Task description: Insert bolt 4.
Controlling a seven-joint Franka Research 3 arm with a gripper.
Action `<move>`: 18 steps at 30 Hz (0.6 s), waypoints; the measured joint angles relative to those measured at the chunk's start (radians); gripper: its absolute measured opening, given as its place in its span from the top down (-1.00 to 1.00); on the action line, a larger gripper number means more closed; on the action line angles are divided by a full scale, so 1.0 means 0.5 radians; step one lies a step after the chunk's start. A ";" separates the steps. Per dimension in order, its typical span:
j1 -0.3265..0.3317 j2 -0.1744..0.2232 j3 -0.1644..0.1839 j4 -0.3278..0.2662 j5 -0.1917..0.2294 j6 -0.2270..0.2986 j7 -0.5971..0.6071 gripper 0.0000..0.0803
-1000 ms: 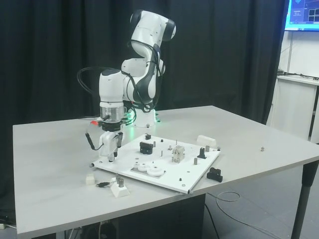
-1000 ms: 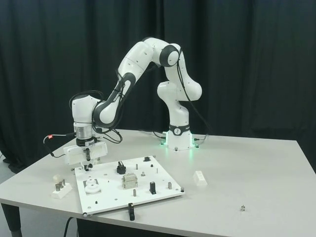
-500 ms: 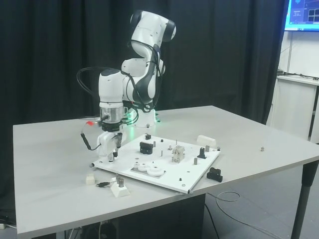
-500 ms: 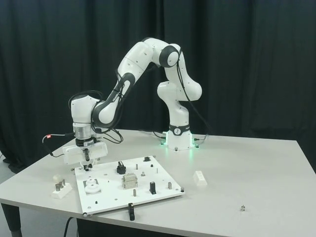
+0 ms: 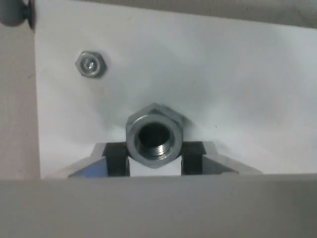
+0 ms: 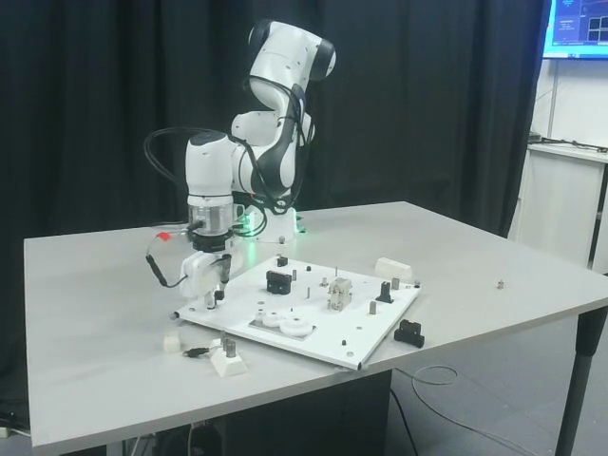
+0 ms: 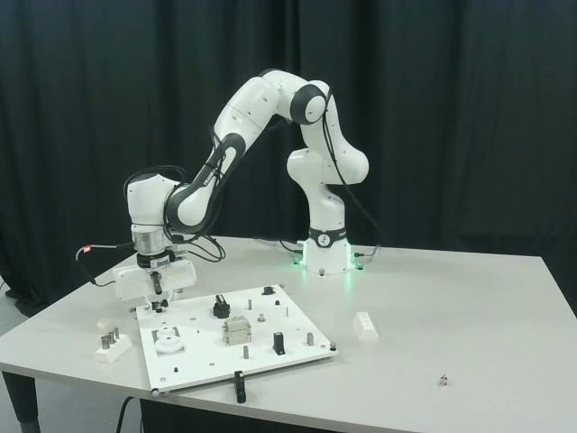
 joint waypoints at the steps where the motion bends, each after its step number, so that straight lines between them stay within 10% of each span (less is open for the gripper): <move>1: 0.002 0.001 -0.003 0.000 0.003 -0.001 0.002 0.45; 18: 0.087 0.056 -0.094 0.043 0.018 -0.063 0.003 0.45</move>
